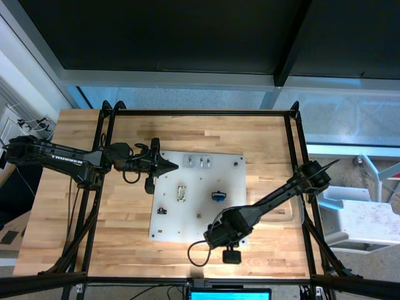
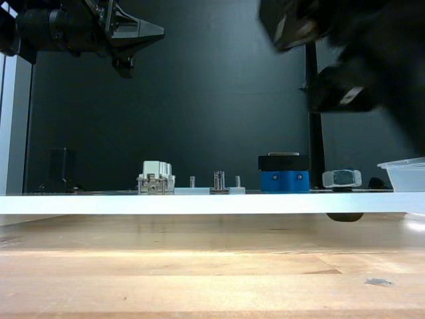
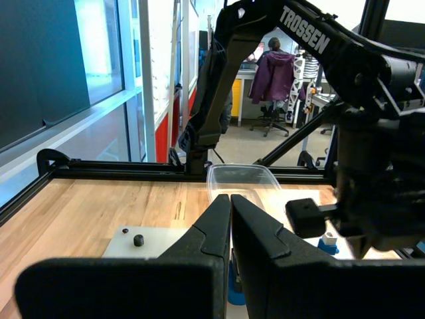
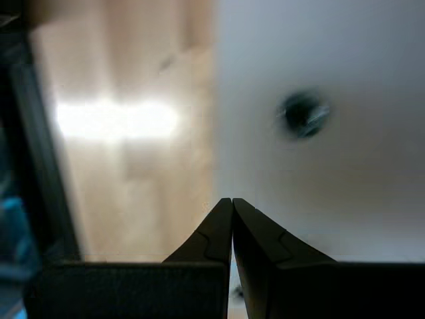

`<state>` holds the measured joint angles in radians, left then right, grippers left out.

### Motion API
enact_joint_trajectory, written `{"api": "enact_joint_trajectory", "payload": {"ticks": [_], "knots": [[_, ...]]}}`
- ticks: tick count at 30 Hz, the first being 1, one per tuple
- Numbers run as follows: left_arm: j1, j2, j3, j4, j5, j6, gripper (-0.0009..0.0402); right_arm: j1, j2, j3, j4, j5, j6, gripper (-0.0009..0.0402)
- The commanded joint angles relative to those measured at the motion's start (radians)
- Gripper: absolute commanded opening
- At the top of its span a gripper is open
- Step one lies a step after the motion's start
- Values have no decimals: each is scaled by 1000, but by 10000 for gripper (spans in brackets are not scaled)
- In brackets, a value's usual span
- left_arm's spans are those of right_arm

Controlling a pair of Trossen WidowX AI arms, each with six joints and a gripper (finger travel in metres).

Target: Pick the M12 fastener and fasten on the M12 threads

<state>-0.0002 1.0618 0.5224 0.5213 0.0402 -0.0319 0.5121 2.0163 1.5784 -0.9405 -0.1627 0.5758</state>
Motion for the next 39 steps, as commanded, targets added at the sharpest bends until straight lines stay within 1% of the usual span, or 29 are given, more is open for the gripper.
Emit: {"api": "enact_joint_trajectory", "payload": {"ticks": [1,3,5,9,11,13,14,17,18,23,28,29,30,31,32,33,34,35,39], "knots": [[0,0,0,0,0,0,0,-2,-3,0,-19,12,-8,0],[0,0,0,0,0,0,0,-2,-3,0,-21,22,-8,0],[0,0,0,0,0,0,0,-2,-3,0,-21,62,-3,0],[0,0,0,0,0,0,0,-2,-6,0,-18,164,22,0],[0,0,0,-3,0,0,0,-2,-6,0,-14,203,27,0],[0,0,0,-8,0,0,0,-2,-6,0,-9,241,52,0],[0,0,0,-8,0,0,0,-2,-6,0,-7,253,57,0],[0,0,0,-23,0,0,0,-2,3,0,7,259,57,0],[0,0,0,-26,0,0,0,-2,6,0,10,266,57,0],[0,0,0,-23,0,0,0,-2,25,0,18,267,67,0],[0,0,0,-23,0,0,0,-2,26,0,21,264,68,0],[0,0,0,-23,0,0,0,-2,26,0,25,249,66,0],[0,0,0,-23,0,0,0,-2,26,0,34,220,62,0],[0,0,0,-23,0,0,0,-2,26,0,46,169,48,0],[0,0,0,-23,0,0,0,-2,23,0,58,104,19,0],[0,0,0,-23,0,0,0,-2,20,0,65,51,-10,0],[0,0,0,-23,0,0,0,-2,19,0,66,18,-27,0],[0,0,0,-23,0,0,0,-2,17,0,62,6,-43,0],[0,0,0,-22,0,0,0,-2,9,0,48,13,-69,0]]}}
